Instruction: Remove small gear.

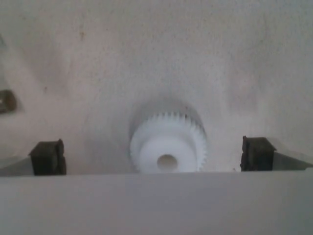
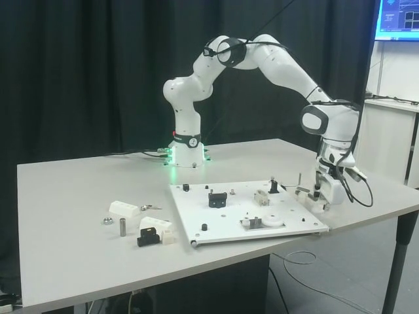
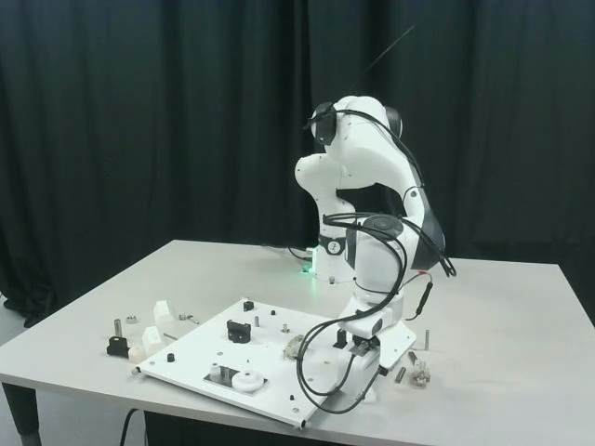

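Your tool (image 1: 151,156) hung low over the far corner of the white assembly board (image 2: 216,219), its two black fingertips (image 1: 48,157) spread wide with nothing held between them. In the wrist view, the small gear (image 1: 167,145) sat between those fingertips, apart from both, lying flat on the white surface with its bore facing up. From the room views I could not make the gear out under the arm; the larger white gear (image 2: 272,220) near the board's front edge was a different part.

The small gear looked like rigid white plastic: light, stiff, unlikely to crush. Its toothed rim should give the pads some bite, so you would do best closing across the rim on opposite sides. If it sat on a shaft, a straight vertical lift would likely avoid binding. The counter (image 2: 72,196) held loose parts well away.
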Controlling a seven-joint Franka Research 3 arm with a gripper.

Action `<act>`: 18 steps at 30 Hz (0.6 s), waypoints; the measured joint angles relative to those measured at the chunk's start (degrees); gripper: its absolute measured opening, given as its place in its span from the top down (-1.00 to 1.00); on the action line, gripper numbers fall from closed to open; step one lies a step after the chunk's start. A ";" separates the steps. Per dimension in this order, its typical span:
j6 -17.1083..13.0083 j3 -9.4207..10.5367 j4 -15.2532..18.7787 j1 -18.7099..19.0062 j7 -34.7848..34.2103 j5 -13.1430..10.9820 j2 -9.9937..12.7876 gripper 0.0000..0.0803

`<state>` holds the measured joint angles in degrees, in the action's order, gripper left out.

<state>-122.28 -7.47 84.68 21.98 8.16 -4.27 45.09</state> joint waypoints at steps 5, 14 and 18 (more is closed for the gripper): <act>0.47 -0.12 -0.33 0.14 -0.27 0.44 -0.16 -0.99; 1.03 -0.67 -0.89 0.20 -0.62 2.08 -0.66 -0.99; 1.37 -1.20 -1.36 0.20 -0.68 3.59 -0.90 -0.99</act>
<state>-120.91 -8.67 83.32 22.17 7.48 -0.67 44.20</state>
